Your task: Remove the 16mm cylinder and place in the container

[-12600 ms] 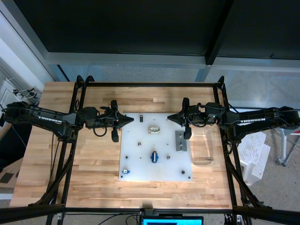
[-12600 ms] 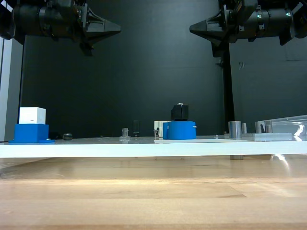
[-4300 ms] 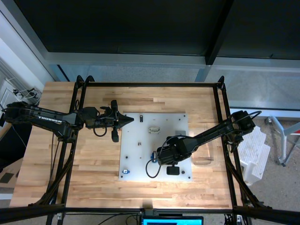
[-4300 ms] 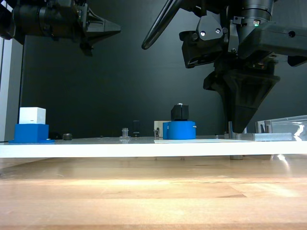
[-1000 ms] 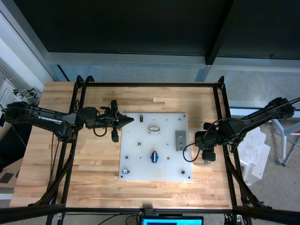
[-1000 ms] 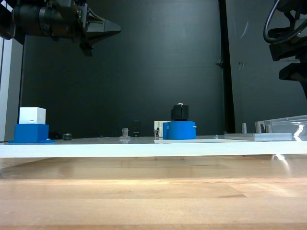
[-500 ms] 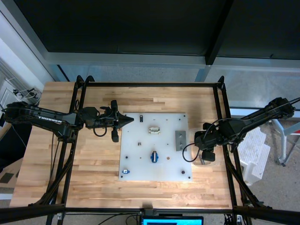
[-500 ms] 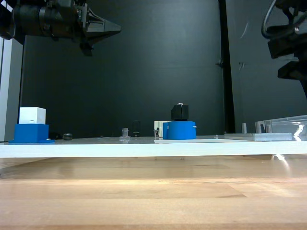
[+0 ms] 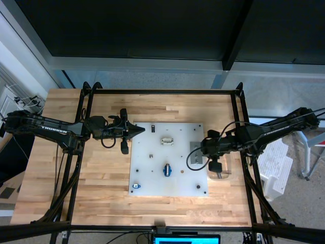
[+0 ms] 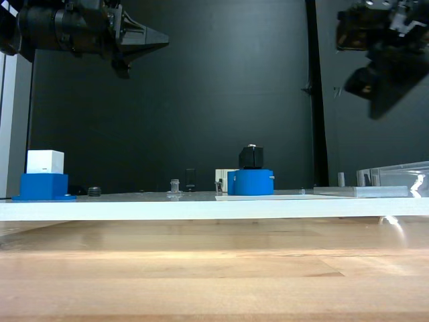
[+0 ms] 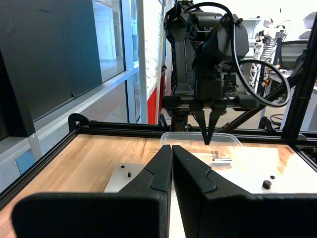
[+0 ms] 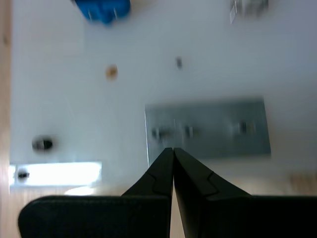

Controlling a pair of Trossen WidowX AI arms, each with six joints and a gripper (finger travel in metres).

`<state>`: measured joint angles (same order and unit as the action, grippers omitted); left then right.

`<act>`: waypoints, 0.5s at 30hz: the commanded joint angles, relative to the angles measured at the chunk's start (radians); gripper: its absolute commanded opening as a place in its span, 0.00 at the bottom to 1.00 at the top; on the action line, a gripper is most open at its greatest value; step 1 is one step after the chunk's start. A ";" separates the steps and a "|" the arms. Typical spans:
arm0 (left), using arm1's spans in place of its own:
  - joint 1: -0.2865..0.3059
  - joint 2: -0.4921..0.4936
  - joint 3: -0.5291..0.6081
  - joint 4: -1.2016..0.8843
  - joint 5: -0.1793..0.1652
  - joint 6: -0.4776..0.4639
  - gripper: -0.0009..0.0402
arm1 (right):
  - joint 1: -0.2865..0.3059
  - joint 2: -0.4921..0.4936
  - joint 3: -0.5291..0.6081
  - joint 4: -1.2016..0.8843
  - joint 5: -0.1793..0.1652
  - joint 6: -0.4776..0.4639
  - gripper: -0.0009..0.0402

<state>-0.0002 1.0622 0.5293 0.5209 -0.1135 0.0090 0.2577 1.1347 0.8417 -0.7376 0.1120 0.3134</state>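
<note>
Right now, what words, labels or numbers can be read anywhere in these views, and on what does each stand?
"TROSSEN": white letters on the black left arm, behind the left end effector beside the white board.
Too small to read: the blue screen at the table's near edge.
No text seen on the right end effector, above the grey metal block.

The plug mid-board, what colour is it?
Plug: blue, black top; low view shows best. Left gripper over table's left side; right gripper above the grey block.
</note>
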 commanded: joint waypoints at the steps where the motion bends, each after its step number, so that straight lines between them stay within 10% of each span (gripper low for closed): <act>1: 0.000 0.000 0.000 0.000 0.000 0.000 0.02 | -0.025 0.020 0.000 0.127 0.002 -0.055 0.02; 15: 0.000 0.000 0.000 0.000 0.000 0.000 0.02 | -0.181 0.053 -0.004 0.661 -0.010 -0.270 0.02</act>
<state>-0.0002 1.0622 0.5293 0.5205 -0.1135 0.0093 0.0883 1.1870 0.8410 -0.1158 0.1081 0.0582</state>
